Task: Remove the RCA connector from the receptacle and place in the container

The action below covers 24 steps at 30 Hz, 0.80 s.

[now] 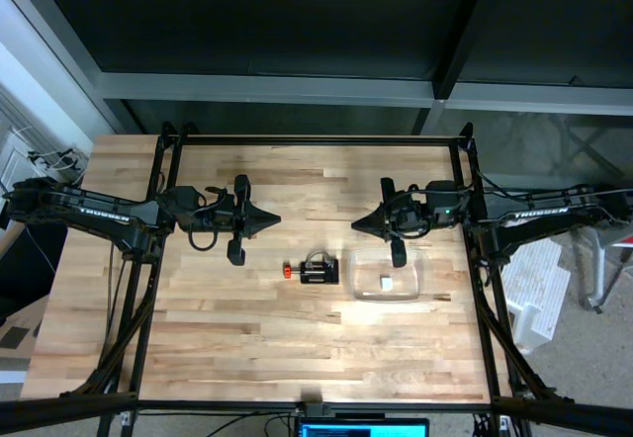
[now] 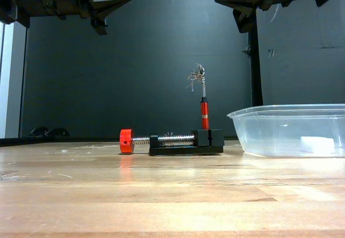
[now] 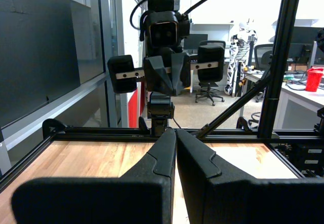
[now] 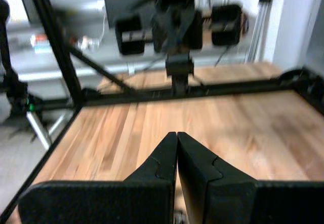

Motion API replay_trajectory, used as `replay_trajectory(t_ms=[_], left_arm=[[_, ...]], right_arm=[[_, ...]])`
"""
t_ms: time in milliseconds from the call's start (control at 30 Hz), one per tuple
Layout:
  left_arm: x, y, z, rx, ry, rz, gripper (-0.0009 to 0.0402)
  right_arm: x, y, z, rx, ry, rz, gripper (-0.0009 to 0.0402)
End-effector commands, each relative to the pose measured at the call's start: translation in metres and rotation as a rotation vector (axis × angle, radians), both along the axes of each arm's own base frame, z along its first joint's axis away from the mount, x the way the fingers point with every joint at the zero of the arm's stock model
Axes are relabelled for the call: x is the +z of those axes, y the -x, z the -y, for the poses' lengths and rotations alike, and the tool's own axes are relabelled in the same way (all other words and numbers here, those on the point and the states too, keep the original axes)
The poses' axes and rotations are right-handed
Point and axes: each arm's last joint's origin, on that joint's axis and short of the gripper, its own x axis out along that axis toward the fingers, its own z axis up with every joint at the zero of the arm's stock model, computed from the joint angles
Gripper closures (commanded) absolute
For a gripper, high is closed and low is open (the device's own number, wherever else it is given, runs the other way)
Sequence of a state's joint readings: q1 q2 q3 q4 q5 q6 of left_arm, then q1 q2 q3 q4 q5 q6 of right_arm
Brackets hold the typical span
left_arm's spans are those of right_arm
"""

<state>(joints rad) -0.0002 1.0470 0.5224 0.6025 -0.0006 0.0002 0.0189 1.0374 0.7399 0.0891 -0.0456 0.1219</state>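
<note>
high view: cube [image 1: 386, 283] in container [image 1: 368, 295]; left claw [image 1: 276, 219], right claw [image 1: 357, 224] aloft.

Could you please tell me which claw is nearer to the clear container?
Right. The right claw hovers just behind the container; the left claw hovers beyond the receptacle, farther left.

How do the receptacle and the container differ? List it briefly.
The receptacle is a black opaque block; the container is clear plastic. The receptacle is narrower and lower than the container. The receptacle holds the RCA connector upright; the container holds a white cube. Both rest on the table. The left tool and right tool, both shut, hang high above it, tips facing each other.
</note>
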Motion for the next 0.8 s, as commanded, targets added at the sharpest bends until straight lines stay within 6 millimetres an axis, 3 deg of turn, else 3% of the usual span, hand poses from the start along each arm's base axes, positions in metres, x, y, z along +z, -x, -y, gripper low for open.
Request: replay_trajectory(t_ms=[33,367,800], left_arm=[[0.000,0.000,0.000,0.000,0.000,0.000,0.0393],[0.000,0.000,0.000,0.000,0.000,0.000,0.0393],[0.000,0.000,0.000,0.000,0.000,0.000,0.0393]], right_arm=[[0.003,-0.006,-0.004,-0.007,0.018,-0.131,0.0393],[0.012,-0.033,-0.017,0.042,0.102,-0.457,0.0393],[-0.005,-0.074,-0.031,0.071,0.146,-0.760,0.0393]])
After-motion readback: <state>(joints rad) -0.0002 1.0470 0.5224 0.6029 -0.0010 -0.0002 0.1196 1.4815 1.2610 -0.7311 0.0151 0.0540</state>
